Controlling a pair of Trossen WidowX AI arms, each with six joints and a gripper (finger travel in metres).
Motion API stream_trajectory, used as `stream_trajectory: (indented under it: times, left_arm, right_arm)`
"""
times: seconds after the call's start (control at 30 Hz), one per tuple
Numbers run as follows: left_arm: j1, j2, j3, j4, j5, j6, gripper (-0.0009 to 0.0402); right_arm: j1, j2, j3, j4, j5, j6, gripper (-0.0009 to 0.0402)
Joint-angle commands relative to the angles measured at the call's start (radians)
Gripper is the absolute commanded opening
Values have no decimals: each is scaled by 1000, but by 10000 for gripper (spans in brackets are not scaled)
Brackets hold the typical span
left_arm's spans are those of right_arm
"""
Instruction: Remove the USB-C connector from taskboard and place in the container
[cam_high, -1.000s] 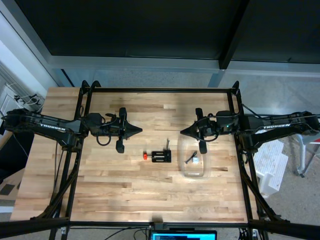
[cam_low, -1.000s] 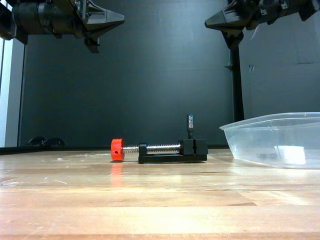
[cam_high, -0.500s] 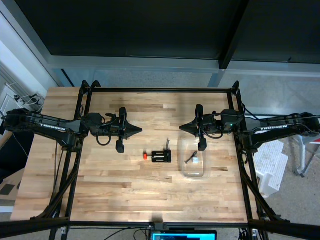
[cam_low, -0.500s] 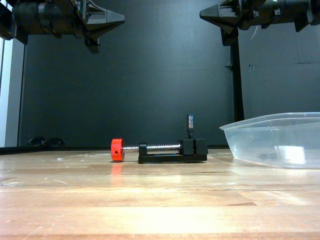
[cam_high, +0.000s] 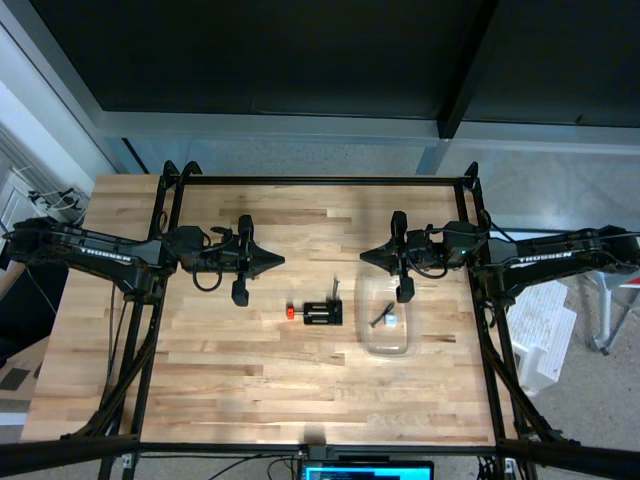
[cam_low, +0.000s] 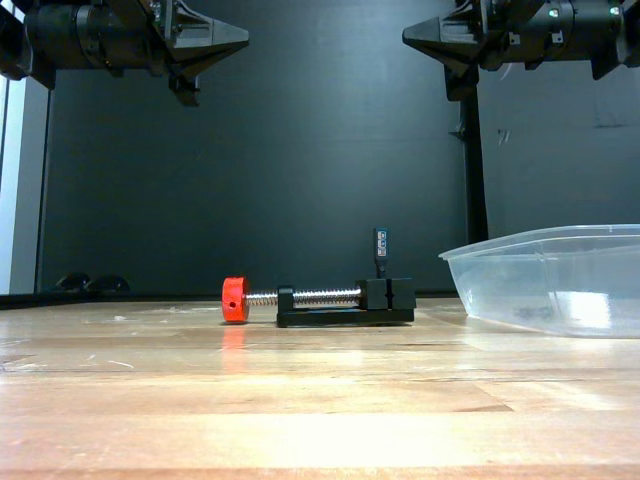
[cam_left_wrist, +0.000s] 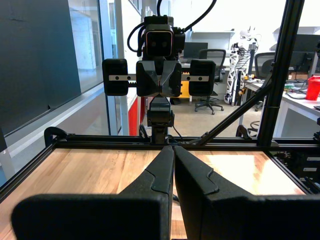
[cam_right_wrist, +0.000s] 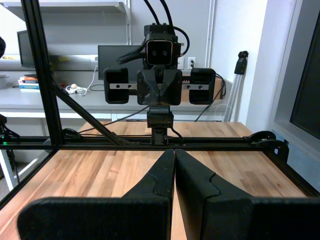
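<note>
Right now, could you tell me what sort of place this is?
Likely a robotics lab: left end effector and right end effector hang shut above a wooden table, office chair and monitor behind.

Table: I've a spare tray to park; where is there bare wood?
The near strip of the table, in front of the taskboard and container, is bare, as is the left side. The middle is crowded; the shut left gripper and right gripper hang above it.

You've got open air above the taskboard (cam_high: 322, 313): left gripper (cam_high: 279, 261) and right gripper (cam_high: 365, 258) hang high, tips facing across a gap; the container (cam_high: 395, 343) wall stands near its right.
</note>
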Motion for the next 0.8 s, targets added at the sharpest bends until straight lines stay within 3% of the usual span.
stream_trajectory:
  times: [0.03,0.8]
  left_arm:
    - [0,0,0,0,0,0,0]
    - [0,0,0,0,0,0,0]
  right_arm:
    - [0,0,-2,2,1,4,0]
    - [0,0,-10,10,9,39,0]
